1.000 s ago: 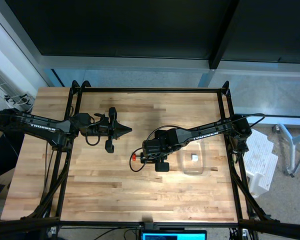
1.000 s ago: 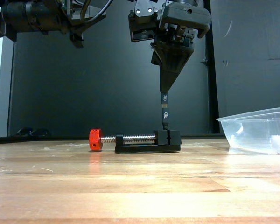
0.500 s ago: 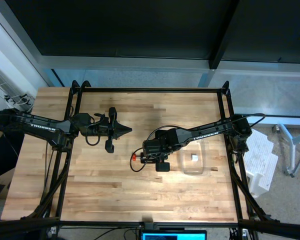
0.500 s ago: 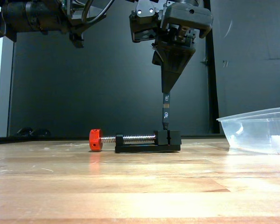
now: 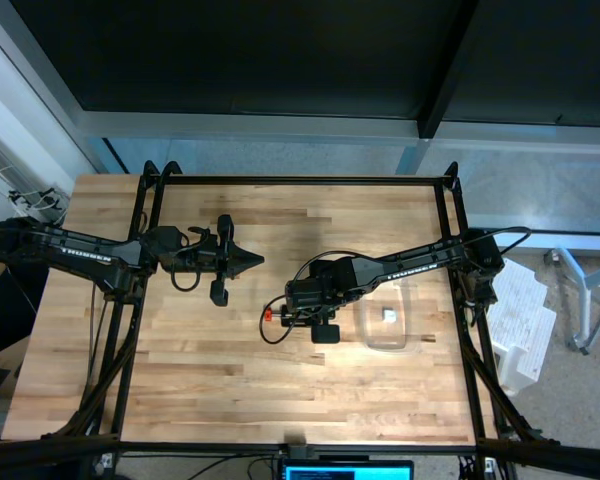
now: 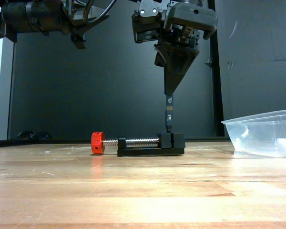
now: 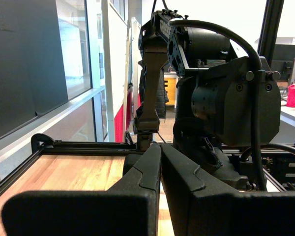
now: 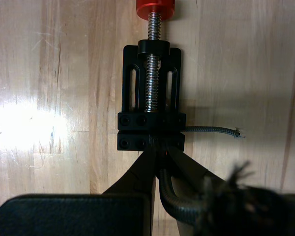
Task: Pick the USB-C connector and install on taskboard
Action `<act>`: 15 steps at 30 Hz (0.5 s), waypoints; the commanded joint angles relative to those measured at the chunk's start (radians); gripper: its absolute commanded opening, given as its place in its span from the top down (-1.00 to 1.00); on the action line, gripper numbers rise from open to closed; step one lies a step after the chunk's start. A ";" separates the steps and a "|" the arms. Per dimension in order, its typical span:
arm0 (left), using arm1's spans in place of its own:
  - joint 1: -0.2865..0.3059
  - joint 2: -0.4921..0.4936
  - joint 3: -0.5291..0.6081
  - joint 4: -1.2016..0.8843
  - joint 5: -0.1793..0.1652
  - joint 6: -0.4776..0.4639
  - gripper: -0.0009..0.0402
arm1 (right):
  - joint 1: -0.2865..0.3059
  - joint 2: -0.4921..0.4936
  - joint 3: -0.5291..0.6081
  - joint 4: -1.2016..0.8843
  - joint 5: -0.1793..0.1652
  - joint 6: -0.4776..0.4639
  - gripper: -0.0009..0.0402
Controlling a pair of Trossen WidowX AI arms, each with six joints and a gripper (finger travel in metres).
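Note:
The taskboard is a small black block lying on the wooden table, with a threaded screw and an orange-red knob at its left end. My right gripper hangs straight above the block's right end, shut on the USB-C connector. The connector stands upright with its lower tip at the block's top. In the right wrist view the fingertips meet at the edge of the taskboard, and the connector's cable runs back between them. My left gripper hovers shut, empty, to the left and apart.
A clear plastic tray with a small white piece in it sits just right of the block. A loose braided cable end sticks out beside the block. A black metal frame runs round the table's edges.
The right gripper has shifted by only a hair above the block, with the connector still upright in it. The left arm has not moved.

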 commanded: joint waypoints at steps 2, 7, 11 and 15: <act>0.000 0.000 0.000 0.000 0.000 0.000 0.96 | 0.000 0.001 0.000 0.004 -0.003 -0.002 0.96; 0.000 0.000 0.000 0.000 0.000 0.000 0.96 | 0.000 -0.001 0.000 0.005 -0.007 -0.005 0.96; 0.000 0.000 0.000 0.000 0.000 0.000 0.96 | 0.000 -0.002 0.000 0.005 -0.007 -0.005 0.96; 0.000 0.000 0.000 0.000 0.000 0.000 0.96 | 0.000 -0.002 0.000 0.006 -0.006 -0.009 0.96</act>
